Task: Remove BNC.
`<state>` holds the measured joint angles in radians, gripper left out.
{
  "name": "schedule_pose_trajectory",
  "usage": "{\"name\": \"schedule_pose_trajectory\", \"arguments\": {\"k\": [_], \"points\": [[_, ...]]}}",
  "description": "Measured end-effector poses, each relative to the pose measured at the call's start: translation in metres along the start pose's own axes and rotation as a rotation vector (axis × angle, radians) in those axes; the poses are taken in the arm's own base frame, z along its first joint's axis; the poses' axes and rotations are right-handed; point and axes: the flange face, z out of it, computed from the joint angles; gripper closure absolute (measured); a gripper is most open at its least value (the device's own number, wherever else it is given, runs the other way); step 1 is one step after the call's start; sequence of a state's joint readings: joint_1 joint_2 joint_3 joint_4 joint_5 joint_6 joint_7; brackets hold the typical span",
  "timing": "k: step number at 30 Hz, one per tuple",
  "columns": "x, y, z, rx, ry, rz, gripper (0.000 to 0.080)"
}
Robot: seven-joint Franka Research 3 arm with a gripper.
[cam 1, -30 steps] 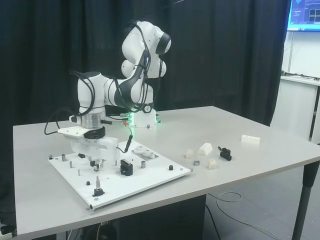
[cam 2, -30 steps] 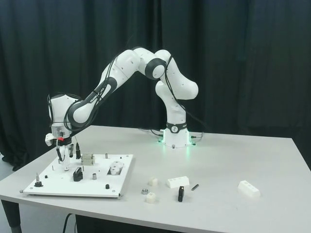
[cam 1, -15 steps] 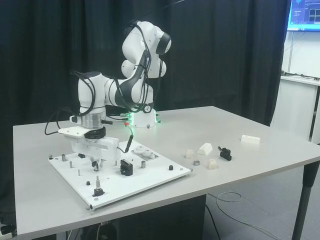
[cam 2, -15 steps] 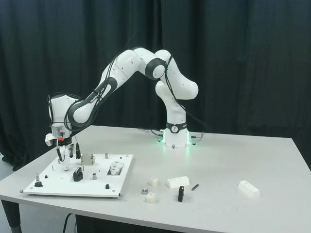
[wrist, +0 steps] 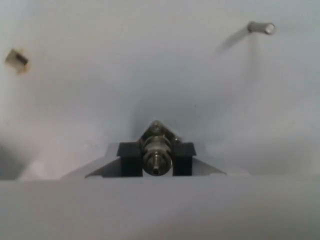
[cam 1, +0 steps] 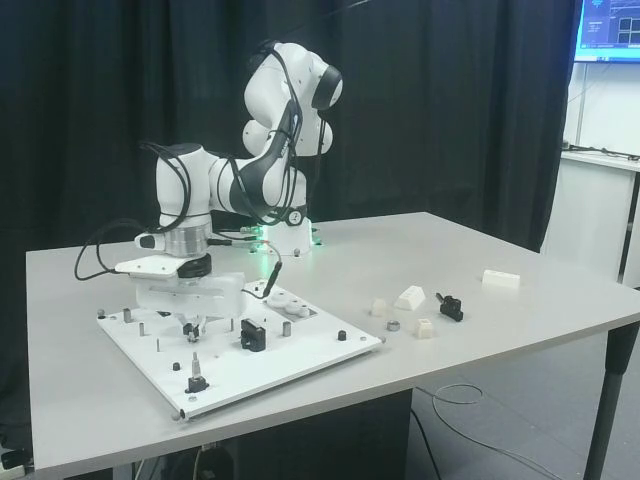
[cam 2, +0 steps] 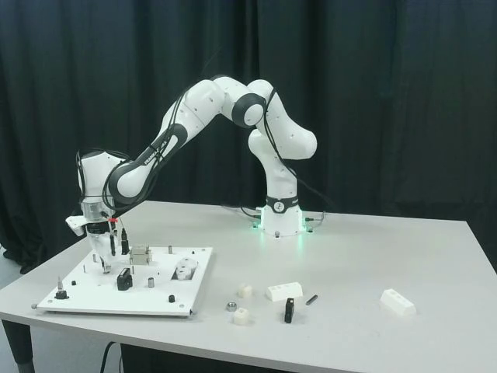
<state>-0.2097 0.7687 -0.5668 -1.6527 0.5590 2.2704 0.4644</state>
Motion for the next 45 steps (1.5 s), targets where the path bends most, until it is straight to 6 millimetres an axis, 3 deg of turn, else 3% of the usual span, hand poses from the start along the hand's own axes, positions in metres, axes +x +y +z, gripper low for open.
{"name": "schedule_pose_trajectory", "arguments": {"k": [16,45], "points": [[0.0013,0.0014,-0.0006,0.006,-0.003,-0.475,0.0678],[0.0048,0.0065,-0.0007,0.038,-0.005,-0.940,0.0678]]}}
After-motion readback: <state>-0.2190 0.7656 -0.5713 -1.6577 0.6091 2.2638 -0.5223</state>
